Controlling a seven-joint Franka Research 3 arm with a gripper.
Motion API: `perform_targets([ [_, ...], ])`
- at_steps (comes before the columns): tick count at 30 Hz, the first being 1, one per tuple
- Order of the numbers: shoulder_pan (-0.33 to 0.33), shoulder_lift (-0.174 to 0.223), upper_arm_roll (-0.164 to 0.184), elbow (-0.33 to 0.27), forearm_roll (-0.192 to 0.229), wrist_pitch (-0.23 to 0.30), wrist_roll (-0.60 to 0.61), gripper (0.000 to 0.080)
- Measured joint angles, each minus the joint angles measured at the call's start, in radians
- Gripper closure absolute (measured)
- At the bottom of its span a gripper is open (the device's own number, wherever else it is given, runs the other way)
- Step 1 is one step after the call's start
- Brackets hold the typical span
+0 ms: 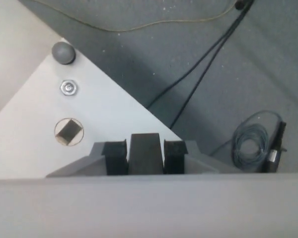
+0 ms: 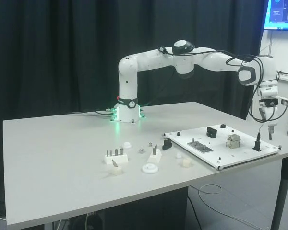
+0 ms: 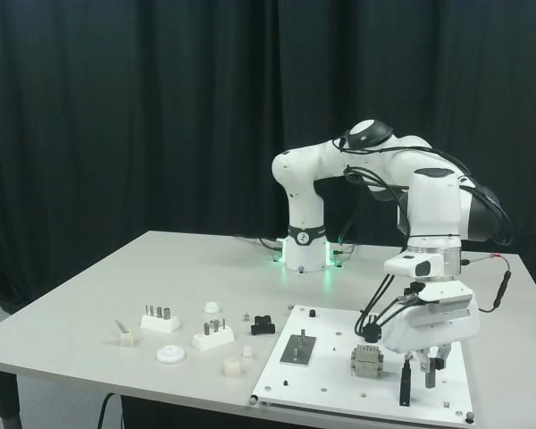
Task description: Insert square peg 4.
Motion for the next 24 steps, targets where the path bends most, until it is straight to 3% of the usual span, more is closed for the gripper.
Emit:
perform_targets([
  [13, -0.033, 0.0, 0.008, 0.065, -0.004, -0.063, -0.225, 0.0647],
  [24, -0.047, 0.0, 0.05, 0.107, -0.06, -0.067, -0.338, 0.0647],
])
